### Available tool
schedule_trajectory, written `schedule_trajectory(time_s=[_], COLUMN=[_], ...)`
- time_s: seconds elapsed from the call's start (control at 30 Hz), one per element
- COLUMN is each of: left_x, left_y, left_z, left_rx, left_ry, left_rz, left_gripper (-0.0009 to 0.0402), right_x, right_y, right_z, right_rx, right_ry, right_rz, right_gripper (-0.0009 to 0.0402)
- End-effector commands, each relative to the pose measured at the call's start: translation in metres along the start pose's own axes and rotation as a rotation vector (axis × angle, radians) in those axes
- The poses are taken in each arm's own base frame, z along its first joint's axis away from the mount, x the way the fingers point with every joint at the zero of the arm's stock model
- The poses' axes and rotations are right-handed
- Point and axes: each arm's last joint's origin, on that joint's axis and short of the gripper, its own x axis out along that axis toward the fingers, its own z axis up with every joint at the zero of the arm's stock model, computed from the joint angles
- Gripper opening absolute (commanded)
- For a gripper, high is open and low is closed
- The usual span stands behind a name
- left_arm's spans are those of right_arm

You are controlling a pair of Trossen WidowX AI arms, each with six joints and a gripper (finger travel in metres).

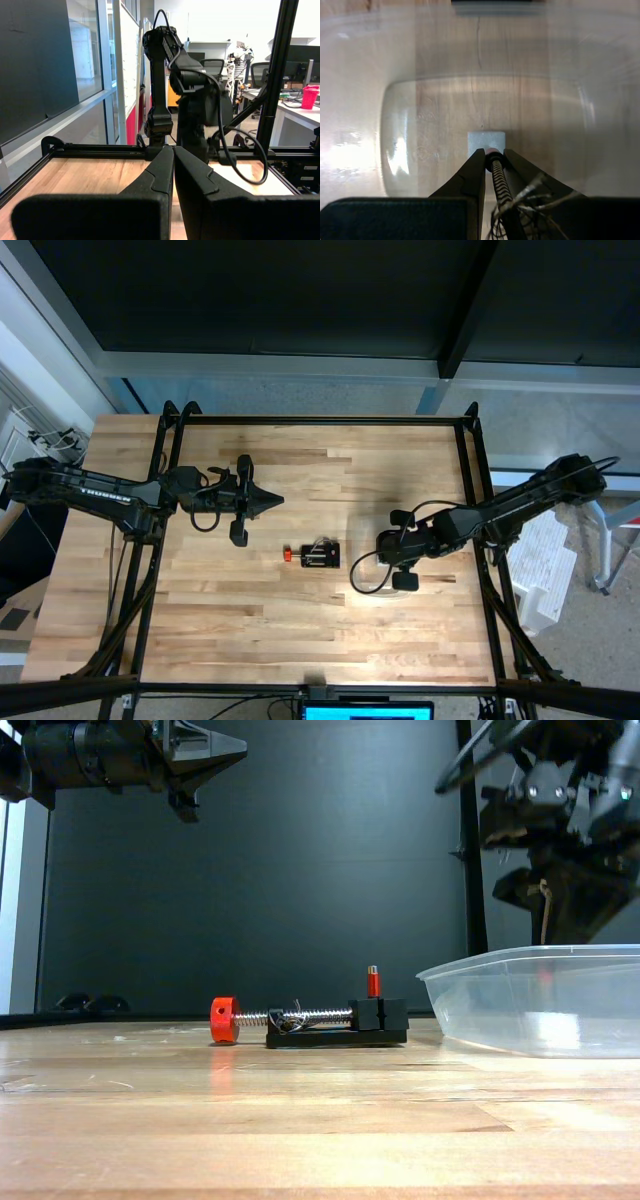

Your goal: Pick the RCA connector and install on taskboard

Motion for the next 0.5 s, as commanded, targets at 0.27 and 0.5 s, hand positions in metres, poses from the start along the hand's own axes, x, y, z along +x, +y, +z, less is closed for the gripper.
schedule_trajectory(time_s=[0.27, 0.5], left_x=[0.000, 0.000], left_y=[0.000, 0.000], left_z=[0.000, 0.000], left_rx=[0.000, 0.000], left_ry=[0.000, 0.000], left_rz=[0.000, 0.000], left_gripper=[0.0000, 0.0000], right_x=[-0.045, -0.053], right_y=[-0.002, -0.002], right_z=[0.022, 0.025], right_rx=[-0.005, -0.006], right_ry=[0.018, 0.027], right_rz=[-0.006, -0.009], right_gripper=[0.0002, 0.0002])
